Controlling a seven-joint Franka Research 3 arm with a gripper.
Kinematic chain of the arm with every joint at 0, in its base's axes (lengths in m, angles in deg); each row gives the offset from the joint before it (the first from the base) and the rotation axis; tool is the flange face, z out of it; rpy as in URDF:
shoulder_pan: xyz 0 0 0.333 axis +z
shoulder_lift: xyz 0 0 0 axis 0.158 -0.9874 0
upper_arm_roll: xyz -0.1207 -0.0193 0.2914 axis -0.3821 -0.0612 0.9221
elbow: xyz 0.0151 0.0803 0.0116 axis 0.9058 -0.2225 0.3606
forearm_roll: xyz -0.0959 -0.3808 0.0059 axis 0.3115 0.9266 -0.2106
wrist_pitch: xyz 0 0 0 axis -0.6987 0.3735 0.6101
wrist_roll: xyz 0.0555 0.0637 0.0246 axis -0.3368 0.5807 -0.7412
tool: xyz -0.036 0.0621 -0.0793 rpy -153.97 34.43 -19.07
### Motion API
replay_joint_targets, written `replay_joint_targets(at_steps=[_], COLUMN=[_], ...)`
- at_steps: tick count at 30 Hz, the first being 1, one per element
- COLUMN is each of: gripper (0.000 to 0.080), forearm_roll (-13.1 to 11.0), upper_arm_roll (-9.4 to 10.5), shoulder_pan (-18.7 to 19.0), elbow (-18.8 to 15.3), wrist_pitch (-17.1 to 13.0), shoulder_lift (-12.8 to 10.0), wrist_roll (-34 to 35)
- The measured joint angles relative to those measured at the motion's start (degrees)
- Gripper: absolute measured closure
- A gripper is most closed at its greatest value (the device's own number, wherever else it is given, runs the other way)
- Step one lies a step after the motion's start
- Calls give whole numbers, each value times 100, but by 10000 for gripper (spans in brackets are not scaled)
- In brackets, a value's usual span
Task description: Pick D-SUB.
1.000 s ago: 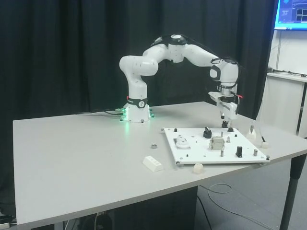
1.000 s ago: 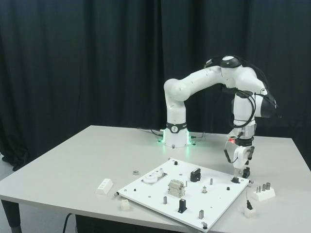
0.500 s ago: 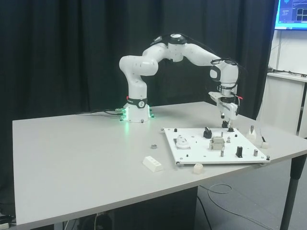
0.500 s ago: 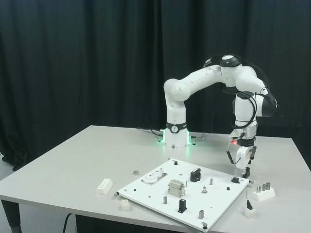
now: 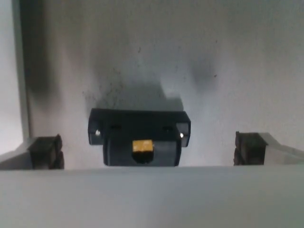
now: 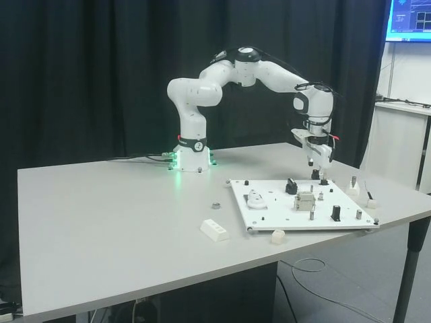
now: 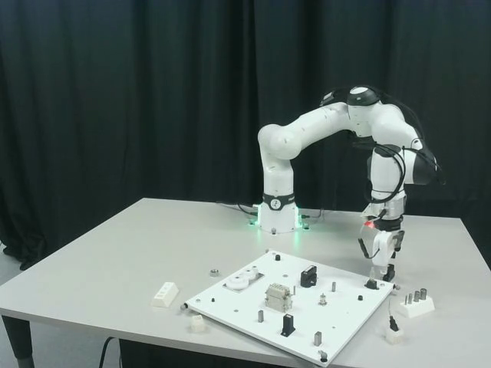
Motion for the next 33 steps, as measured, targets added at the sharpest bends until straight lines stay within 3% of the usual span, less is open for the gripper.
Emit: replay_joint_targets(at_steps=[12,28,29,33], gripper=[3,3,86,86], forearm_roll=[-2,-47,-58,-90], upper_arm_roll=[62,305,320,349], shoulder_pan=[25,32,32,32], elbow=[-34,-34,-34,-38], wrist_pitch=[-59,-386,-415,-500], shoulder_lift=[3,3,3,3], wrist_roll=[0,-105,-108,-136])
